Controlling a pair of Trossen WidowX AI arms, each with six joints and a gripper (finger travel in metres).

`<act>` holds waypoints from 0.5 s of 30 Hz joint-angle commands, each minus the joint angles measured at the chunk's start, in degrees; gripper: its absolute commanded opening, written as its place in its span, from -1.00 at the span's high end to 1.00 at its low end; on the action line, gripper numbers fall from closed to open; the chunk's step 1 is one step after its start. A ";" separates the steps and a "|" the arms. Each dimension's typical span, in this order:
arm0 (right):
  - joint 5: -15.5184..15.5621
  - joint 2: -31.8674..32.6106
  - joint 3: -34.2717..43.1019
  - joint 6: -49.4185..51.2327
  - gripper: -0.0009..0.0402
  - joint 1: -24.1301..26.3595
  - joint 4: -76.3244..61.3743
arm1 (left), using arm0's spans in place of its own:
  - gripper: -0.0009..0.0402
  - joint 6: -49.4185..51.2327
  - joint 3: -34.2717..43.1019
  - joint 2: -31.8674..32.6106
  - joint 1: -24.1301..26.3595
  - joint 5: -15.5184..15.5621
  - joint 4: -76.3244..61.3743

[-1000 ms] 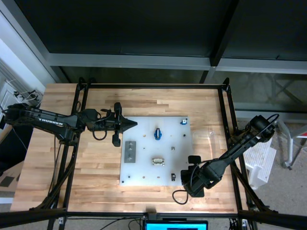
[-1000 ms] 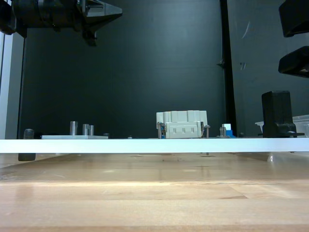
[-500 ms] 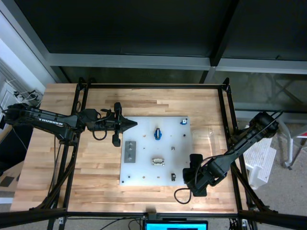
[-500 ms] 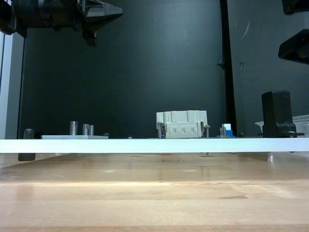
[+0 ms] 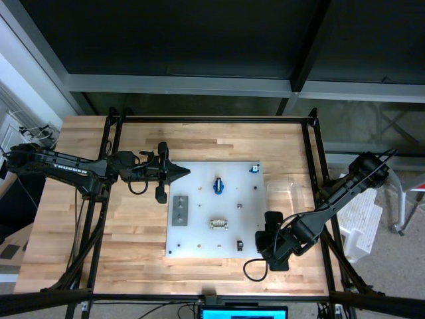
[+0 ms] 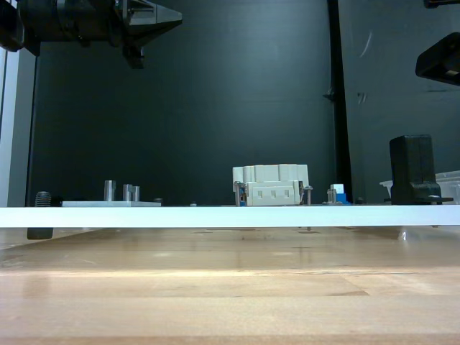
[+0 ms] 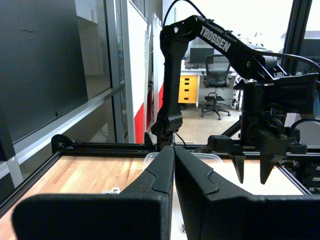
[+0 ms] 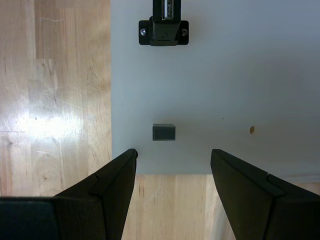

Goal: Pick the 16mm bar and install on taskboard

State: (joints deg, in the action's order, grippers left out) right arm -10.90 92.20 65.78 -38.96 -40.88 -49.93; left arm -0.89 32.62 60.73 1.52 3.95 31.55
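Right wrist view: found the right gripper (image 8: pixel 173 153) spread wide and empty above the taskboard (image 8: pixel 210 75), near its corner. Took the small grey block below for the 16mm bar (image 8: pixel 163 132), on the taskboard; could not tell whether seated or free. Judged stiff, dense, slick metal, best pinched across opposite flat sides. Saw the left gripper (image 5: pixel 184 171) pressed together, high over the taskboard's far left corner.

Wooden table (image 5: pixel 133 232), beige connector (image 5: pixel 218 224), blue fitting (image 5: pixel 218 185), grey plate (image 5: pixel 180 209)

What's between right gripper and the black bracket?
Right wrist view: small dark grey block on the white board; bar or not, cannot tell. Right gripper open over its near right corner, left gripper shut over its far left.
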 commanded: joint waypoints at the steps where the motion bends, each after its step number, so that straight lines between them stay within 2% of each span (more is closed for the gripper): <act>1: -0.02 0.02 0.02 -0.04 -0.06 0.00 0.07 | 0.96 -0.02 0.02 0.02 0.00 0.00 0.00; 15: -0.17 -1.53 -0.02 0.39 -0.06 0.85 0.76 | 0.96 -0.02 0.02 0.02 -0.02 0.00 0.00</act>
State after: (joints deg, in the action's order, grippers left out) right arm -10.94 91.18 65.78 -38.92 -40.38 -49.50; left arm -0.89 32.62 60.73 1.52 3.97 31.53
